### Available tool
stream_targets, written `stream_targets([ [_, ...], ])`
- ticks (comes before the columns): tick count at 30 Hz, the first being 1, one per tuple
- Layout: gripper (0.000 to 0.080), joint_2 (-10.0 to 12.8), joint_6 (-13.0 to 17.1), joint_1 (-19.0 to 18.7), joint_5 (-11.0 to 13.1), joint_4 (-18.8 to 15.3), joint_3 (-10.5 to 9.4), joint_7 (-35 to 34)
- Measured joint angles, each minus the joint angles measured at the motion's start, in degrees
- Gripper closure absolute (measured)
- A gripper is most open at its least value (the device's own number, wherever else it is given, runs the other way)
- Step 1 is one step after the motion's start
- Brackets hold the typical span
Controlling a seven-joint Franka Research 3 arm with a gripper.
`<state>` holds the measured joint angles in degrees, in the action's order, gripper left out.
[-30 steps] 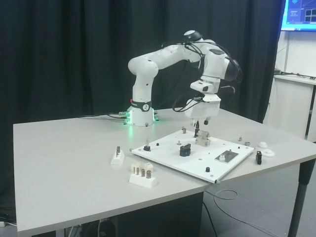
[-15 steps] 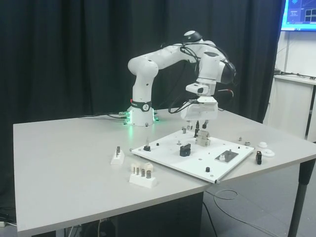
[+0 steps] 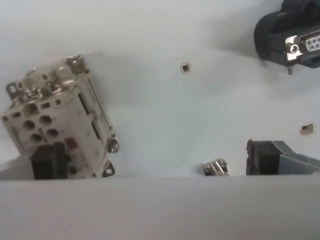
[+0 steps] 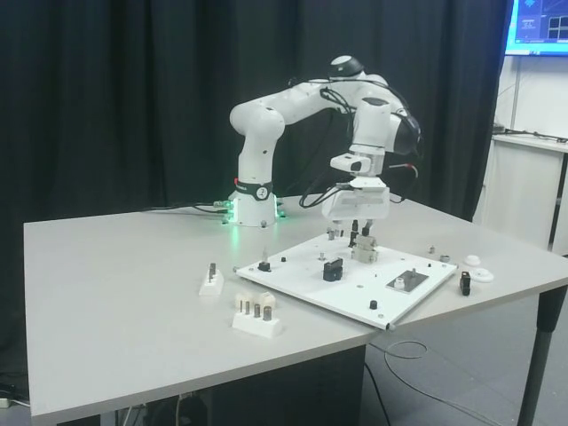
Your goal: Insert waterproof.
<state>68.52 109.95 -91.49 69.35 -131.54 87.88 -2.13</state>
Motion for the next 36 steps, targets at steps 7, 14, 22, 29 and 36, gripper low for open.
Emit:
stream_targets([
  [7, 0.0003, 0.00, 1.02, -0.04, 0.31, -0.25, -0.24, 0.00],
  [14, 0.0003, 0.00, 1.31, 0.00, 0.66, -0.40, -0.34, -0.31],
  [22, 0.0003, 0.00, 1.44, 0.16, 0.74, -0.42, -0.45, -0.31],
  [29, 0.0003, 0.00, 1.80, 0.31, 0.76, -0.40, -0.56, -0.31],
  [36, 0.0003, 0.00, 2.02, 0.47, 0.76, -0.28, -0.63, -0.26],
])
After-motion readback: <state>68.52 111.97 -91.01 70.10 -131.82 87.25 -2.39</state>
